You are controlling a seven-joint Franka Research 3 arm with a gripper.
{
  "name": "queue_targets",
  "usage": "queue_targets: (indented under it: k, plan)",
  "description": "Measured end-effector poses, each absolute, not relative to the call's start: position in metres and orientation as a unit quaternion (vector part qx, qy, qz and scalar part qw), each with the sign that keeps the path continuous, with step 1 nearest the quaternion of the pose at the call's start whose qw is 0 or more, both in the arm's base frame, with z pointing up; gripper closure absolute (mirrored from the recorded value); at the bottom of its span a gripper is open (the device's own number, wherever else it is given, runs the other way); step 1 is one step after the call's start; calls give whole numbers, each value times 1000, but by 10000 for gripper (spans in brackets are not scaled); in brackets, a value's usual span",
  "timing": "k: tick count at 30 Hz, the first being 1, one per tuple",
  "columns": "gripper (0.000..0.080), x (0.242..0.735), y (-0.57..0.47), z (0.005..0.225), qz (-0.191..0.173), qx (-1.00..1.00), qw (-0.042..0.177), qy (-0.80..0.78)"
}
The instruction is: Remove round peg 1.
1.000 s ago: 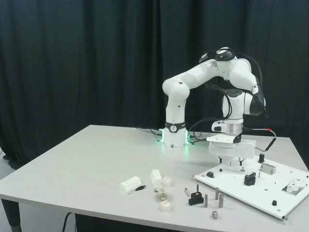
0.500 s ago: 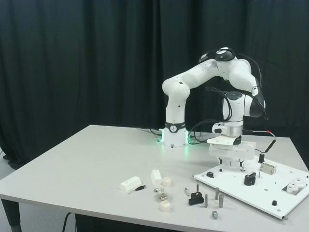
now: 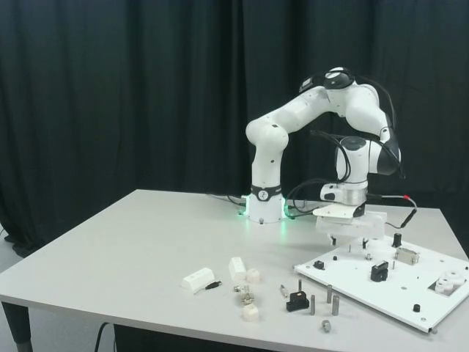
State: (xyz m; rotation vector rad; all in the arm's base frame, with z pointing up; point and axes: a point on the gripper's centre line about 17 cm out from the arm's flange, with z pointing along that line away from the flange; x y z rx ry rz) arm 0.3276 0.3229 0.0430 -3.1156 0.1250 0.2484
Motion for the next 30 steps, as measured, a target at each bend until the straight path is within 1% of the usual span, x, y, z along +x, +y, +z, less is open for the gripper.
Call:
queue_targets:
  k: [11, 30]
  plan:
    - [3, 325, 320, 48, 85, -996, 4, 36]
    - [3, 314, 323, 39, 97, -995, 0, 30]
